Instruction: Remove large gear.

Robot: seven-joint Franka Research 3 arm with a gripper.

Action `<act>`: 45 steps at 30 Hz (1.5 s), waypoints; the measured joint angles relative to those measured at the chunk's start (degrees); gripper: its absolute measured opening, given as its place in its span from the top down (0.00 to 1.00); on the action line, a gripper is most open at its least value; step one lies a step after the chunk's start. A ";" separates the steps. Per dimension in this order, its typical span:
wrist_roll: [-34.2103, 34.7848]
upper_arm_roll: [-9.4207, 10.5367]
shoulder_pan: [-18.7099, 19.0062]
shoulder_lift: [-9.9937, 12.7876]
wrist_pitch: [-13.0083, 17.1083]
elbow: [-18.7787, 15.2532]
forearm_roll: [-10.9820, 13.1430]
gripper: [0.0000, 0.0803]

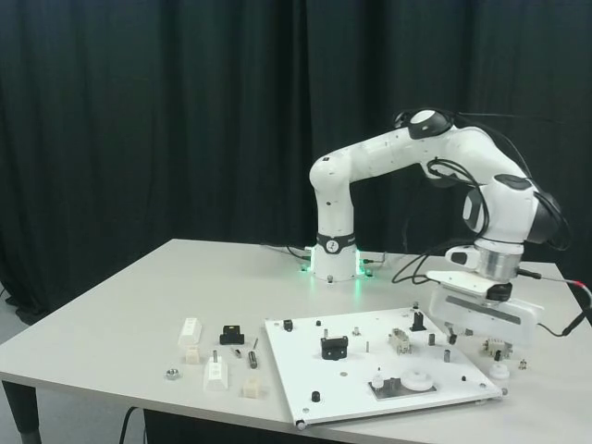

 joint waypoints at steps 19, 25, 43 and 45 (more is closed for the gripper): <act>6.74 -0.42 -5.28 -1.14 0.06 -2.40 2.22 0.00; 6.93 -0.50 -5.58 -1.14 0.99 -3.66 2.35 0.00; 7.03 -0.08 -5.33 -0.53 5.36 -7.44 4.55 0.00; 7.04 0.08 -5.34 -0.42 5.54 -7.55 4.64 0.00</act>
